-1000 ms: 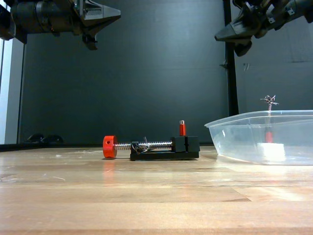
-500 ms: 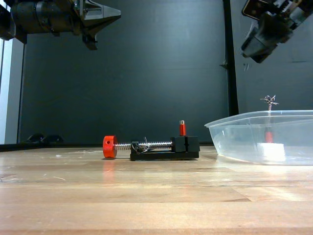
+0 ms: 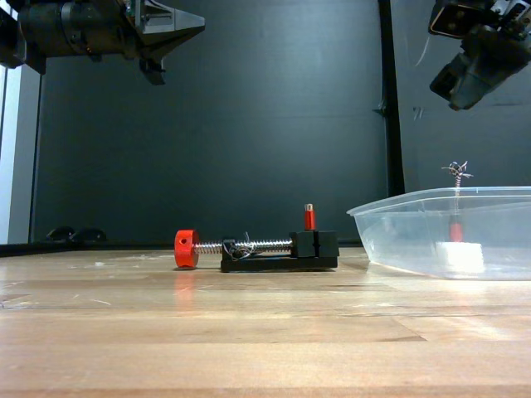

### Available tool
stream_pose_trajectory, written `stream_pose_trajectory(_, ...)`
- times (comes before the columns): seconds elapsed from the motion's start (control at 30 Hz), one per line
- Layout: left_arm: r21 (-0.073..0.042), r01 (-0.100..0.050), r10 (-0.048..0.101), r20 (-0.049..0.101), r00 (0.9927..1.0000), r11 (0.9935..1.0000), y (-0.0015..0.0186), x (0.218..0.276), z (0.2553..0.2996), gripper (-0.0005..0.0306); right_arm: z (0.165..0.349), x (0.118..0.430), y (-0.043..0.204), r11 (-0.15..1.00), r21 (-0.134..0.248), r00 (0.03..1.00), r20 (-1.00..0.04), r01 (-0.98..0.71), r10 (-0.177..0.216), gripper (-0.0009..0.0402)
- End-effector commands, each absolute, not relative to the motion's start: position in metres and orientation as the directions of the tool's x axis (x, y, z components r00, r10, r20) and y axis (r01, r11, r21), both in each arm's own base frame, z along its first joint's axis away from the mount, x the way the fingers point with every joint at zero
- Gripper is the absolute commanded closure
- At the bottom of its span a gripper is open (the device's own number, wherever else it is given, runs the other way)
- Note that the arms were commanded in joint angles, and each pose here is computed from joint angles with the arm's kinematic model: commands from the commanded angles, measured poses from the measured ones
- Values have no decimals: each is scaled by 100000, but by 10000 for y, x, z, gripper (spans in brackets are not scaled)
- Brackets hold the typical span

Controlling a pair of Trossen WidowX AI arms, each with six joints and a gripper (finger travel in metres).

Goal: Pick the RCA connector and install on taskboard

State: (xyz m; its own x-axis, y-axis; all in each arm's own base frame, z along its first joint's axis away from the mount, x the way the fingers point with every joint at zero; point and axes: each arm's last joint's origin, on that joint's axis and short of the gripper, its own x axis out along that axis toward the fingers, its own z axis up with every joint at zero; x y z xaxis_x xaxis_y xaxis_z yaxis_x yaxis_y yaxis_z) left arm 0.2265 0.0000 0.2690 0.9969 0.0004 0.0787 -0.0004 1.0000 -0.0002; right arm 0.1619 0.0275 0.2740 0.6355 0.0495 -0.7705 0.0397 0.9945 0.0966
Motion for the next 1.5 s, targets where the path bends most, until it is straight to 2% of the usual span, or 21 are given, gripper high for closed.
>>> stream_pose_trajectory(0.03, 15, -78, 76, 7831, 99693, 100000, 1, 2265, 2690, 300, 2679, 1611, 336, 99684, 7301, 58333, -81119, 3131, 4109, 393)
stream_pose_trajectory(0.2, 15, -39, 38, 7831, 99693, 100000, 0, 2265, 2690, 300, 2614, 1645, 407, 99661, 7793, 53832, -84116, 2618, 5163, 393)
stream_pose_trajectory(0.53, 15, -39, 38, 7831, 99693, 100000, 0, 2265, 2690, 300, 2549, 1706, 432, 99613, 7650, 50297, -86316, 4317, 4449, 379)
stream_pose_trajectory(0.87, 15, -39, 38, 7831, 99693, 100000, 0, 2265, 2690, 300, 2429, 1833, 469, 99638, 5889, 45454, -89038, 6136, 2464, 257)
stream_pose_trajectory(0.93, 15, -39, 38, 7831, 99693, 100000, 0, 2265, 2690, 300, 2401, 1858, 473, 99617, 4342, 44684, -89460, 7585, 497, 238)
stream_pose_trajectory(1.03, 15, -78, 76, 7831, 99693, 100000, 1, 2265, 2690, 300, 2359, 1899, 486, 99626, 4008, 43693, -89949, 7658, 260, 220)
stream_pose_trajectory(1.5, 15, -78, 76, 7831, 99693, 100000, 1, 2265, 2690, 300, 2150, 2045, 534, 99646, 4086, 43898, -89848, 7353, 445, 212)
